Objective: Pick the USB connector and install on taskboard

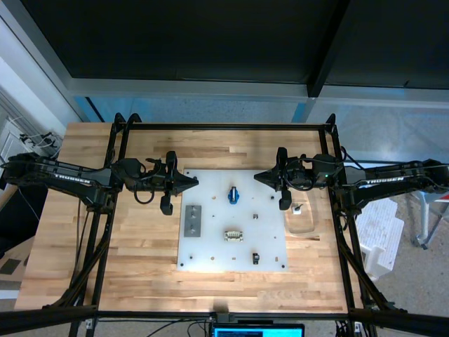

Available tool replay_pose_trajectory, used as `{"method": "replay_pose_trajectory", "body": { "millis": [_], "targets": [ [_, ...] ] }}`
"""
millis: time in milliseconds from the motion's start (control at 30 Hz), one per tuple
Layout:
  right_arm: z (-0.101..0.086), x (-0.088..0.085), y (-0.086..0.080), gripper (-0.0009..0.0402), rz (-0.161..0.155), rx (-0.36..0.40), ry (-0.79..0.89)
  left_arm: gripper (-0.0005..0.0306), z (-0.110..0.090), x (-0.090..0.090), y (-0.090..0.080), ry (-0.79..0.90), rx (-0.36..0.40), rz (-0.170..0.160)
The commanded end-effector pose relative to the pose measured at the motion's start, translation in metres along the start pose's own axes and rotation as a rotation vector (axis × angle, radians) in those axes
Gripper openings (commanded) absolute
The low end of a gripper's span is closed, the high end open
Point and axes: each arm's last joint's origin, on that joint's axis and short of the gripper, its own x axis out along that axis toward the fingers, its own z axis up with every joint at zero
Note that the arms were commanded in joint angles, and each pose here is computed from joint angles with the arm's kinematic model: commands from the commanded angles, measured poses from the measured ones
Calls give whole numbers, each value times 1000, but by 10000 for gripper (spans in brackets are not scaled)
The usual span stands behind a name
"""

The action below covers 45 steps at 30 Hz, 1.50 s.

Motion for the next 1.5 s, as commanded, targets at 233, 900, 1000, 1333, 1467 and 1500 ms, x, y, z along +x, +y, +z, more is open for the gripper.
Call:
{"method": "replay_pose_trajectory", "body": {
  "millis": [233, 900, 1000, 1333, 1467, 1500],
  "targets": [
    [2, 0, 0, 0, 2, 14, -8, 0, 0, 0, 0, 0, 0, 0],
    [-20, -31, 3, 0, 60, 109, 359, 0, 0, 0, 0, 0, 0, 0],
    [-15, -42, 3, 0, 31, 85, 438, 0, 0, 0, 0, 0, 0, 0],
    [12, -74, 3, 0, -74, -41, 762, 0, 0, 0, 0, 0, 0, 0],
    [13, -87, 3, 0, -103, -54, 899, 0, 0, 0, 0, 0, 0, 0],
    [12, -90, 3, 0, -107, -55, 934, 0, 0, 0, 0, 0, 0, 0]
  ]
}}
